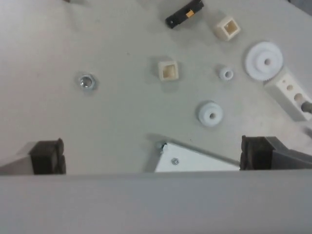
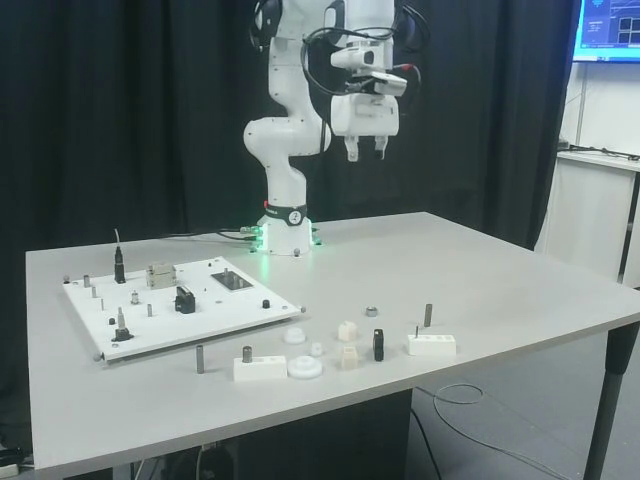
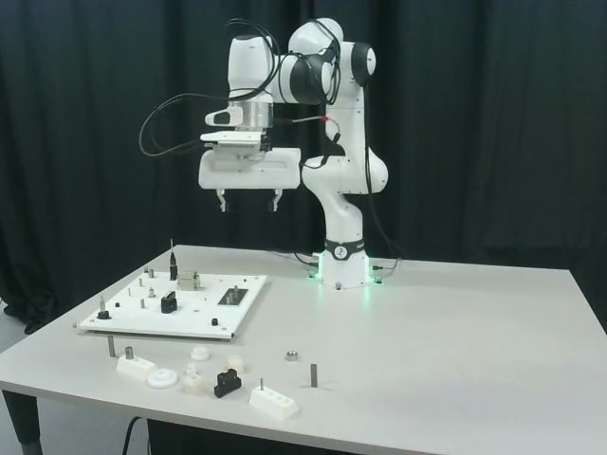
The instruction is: Pick D-SUB.
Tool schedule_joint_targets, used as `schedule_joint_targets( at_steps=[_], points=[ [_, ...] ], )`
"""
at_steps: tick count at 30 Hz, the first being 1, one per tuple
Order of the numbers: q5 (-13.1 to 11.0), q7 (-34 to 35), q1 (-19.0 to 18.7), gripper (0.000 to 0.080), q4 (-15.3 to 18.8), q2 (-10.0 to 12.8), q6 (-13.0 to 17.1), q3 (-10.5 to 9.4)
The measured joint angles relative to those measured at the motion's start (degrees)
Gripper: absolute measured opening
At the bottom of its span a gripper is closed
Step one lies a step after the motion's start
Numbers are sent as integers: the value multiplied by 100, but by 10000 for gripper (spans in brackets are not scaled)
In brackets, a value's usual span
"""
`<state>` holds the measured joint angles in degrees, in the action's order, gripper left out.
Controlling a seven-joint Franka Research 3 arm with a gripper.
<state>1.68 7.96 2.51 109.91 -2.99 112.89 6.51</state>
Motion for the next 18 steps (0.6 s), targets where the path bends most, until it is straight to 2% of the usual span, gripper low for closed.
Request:
schedule_joint_targets(
  at_steps=[10, 18],
  points=[
    [0, -477, 36, 800, -553, 645, -196, 24],
    [1, -989, 66, 800, -873, 1056, -229, 104]
  ],
)
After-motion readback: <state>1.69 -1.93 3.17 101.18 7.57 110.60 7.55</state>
